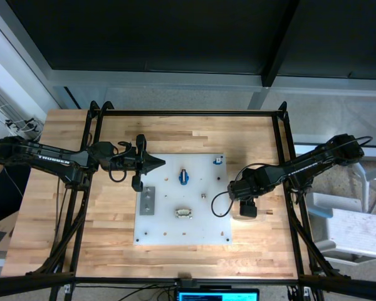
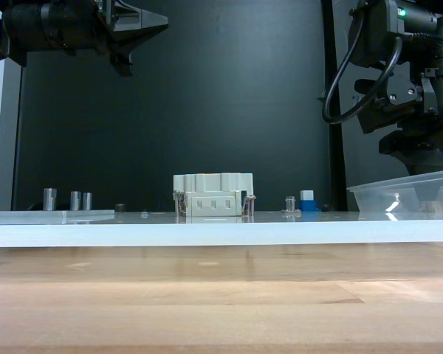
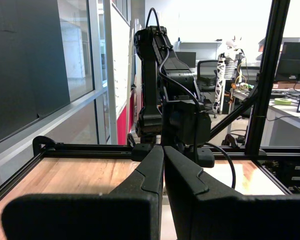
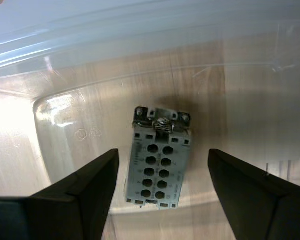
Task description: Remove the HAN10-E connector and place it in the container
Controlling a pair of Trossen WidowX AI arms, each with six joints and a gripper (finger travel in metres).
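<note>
The HAN10-E connector (image 4: 157,162), a light-grey block with two rows of holes, lies flat on the floor of the clear container (image 4: 65,107). My right gripper (image 4: 162,152) hangs open directly above it, fingers apart on either side and not touching it. In the high view the right gripper (image 1: 247,210) is over the container (image 1: 258,219), just right of the white board (image 1: 203,229). In the low view the container (image 2: 406,193) stands at the right under the right gripper (image 2: 421,158). My left gripper (image 1: 160,163) is shut and empty, raised over the board's back-left corner.
A light-grey connector housing (image 1: 183,214) stays mounted near the board's front middle and shows in the low view (image 2: 213,195). A grey metal plate with holes (image 1: 149,201), a blue part (image 1: 183,176) and a small blue block (image 1: 218,160) also sit on the board.
</note>
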